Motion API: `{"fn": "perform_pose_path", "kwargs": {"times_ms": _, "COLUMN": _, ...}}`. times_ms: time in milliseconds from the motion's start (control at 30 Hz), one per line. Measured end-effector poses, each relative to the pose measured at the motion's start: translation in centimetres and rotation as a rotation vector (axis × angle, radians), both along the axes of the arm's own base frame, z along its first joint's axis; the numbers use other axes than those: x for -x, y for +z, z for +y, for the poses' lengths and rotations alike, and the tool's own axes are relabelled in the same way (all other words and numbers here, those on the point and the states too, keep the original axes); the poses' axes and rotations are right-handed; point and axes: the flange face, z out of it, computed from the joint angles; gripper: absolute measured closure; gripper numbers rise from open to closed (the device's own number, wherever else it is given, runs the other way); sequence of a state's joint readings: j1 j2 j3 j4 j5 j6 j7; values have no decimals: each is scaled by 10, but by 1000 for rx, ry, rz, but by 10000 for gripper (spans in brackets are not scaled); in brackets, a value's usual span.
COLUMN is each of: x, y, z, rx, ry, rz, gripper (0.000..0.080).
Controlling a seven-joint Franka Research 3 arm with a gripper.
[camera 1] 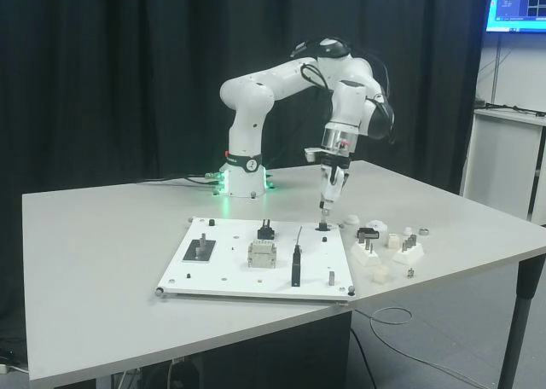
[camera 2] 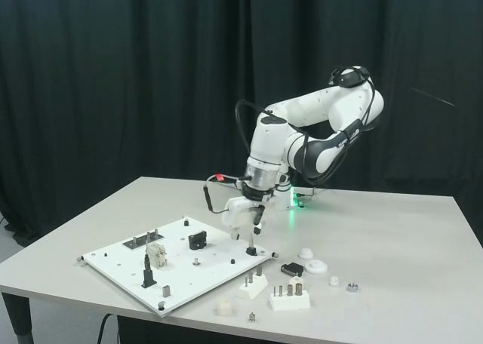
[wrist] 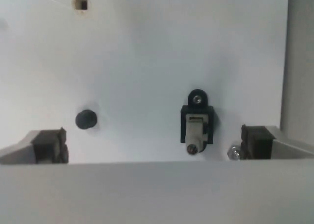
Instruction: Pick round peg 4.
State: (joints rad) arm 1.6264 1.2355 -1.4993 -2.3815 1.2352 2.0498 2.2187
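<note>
End effector (camera 1: 325, 203) hangs spread and empty just above the white board (camera 1: 230, 265), with the small peg (camera 1: 322, 225) standing right under it. Looks like the approach step; next it should lower straight and pinch.

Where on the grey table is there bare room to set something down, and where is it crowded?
Free: the table between its near edge and the white board, and behind the loose white parts toward the far corner. Crowded: the board and parts under the gripper.

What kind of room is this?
Probably a robotics test lab: a white arm bolted on a grey table, a white board of small parts under it, black curtains behind.
</note>
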Motion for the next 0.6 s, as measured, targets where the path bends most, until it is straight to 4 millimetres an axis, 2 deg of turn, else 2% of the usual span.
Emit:
{"fn": "perform_pose_path", "kwargs": {"times_ms": 67, "x": -1, "y": 3, "z": 0, "rx": 1, "ry": 1, "rz": 1, "gripper": 48}}
{"fn": "perform_pose_path", "kwargs": {"times_ms": 100, "x": -1, "y": 4, "z": 0, "rx": 1, "ry": 1, "rz": 2, "gripper": 14}}
{"fn": "perform_pose_path", "kwargs": {"times_ms": 600, "x": -3, "y": 11, "z": -1, "rx": 10, "ry": 9, "rz": 12, "gripper": 3}}
